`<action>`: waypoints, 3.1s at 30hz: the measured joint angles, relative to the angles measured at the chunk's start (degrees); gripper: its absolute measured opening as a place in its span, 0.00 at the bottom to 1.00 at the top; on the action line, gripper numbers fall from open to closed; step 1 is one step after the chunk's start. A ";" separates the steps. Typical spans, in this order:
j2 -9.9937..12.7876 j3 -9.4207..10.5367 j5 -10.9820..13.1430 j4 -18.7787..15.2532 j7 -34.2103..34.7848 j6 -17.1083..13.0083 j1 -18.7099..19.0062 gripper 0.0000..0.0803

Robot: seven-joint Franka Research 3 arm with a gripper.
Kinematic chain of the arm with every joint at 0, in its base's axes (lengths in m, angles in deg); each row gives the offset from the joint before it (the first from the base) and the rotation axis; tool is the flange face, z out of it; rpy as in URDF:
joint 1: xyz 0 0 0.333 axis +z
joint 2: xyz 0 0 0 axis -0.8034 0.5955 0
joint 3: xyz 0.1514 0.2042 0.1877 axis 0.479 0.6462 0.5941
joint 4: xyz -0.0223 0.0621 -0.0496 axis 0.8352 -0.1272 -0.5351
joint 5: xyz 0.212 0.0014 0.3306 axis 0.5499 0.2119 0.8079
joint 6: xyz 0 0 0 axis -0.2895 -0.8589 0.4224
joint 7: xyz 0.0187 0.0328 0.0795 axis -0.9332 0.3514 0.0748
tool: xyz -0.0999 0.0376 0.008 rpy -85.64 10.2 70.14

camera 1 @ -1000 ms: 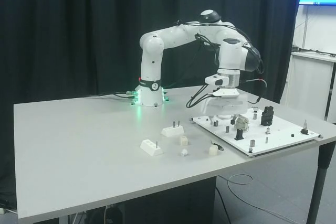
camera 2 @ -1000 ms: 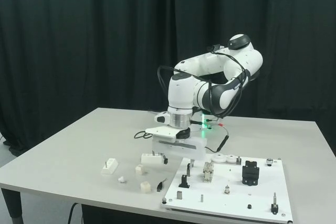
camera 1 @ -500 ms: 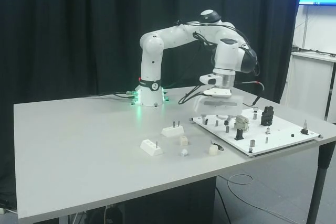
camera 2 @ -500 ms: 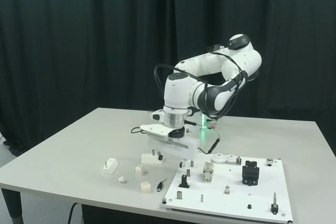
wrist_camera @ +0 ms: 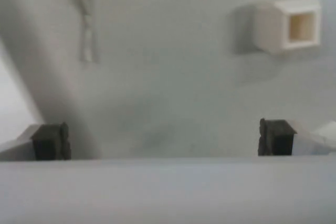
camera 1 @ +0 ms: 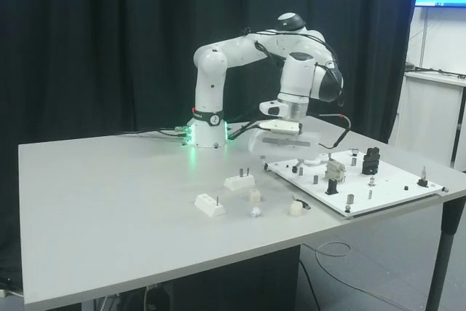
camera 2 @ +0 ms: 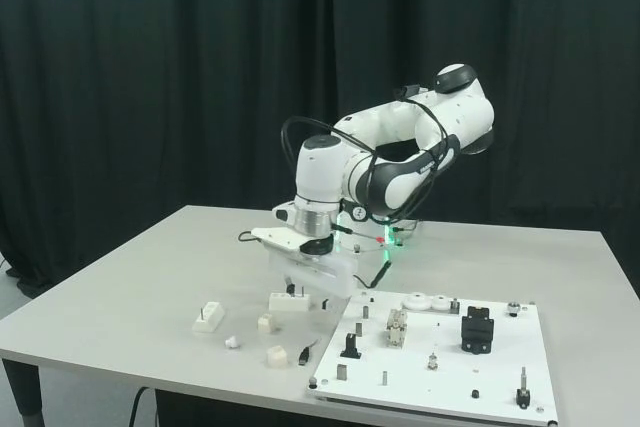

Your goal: Pick square peg 1.

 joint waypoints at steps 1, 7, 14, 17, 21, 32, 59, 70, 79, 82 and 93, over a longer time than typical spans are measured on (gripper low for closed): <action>0.00 -0.12 0.00 -0.47 0.00 0.00 0.08 1.00; -0.02 -0.76 0.03 -3.39 2.92 0.00 0.57 1.00; -0.04 -1.12 0.52 -6.27 7.56 -0.05 1.27 1.00; -0.04 -1.12 1.36 -7.43 9.84 -0.11 1.62 1.00; -0.04 -1.12 2.73 -9.09 14.27 -0.36 2.25 1.00; -0.05 -1.07 5.29 -13.18 18.89 -1.69 4.92 1.00; -0.08 0.59 6.94 -16.78 39.02 -5.34 8.88 1.00; -0.09 0.99 8.30 -17.68 39.03 -5.42 8.70 1.00; -0.09 1.51 9.09 -17.87 39.03 -5.46 8.11 1.00; -0.09 1.60 9.17 -17.89 39.03 -5.46 7.97 1.00; -0.09 1.81 9.24 -17.93 39.03 -5.46 7.73 1.00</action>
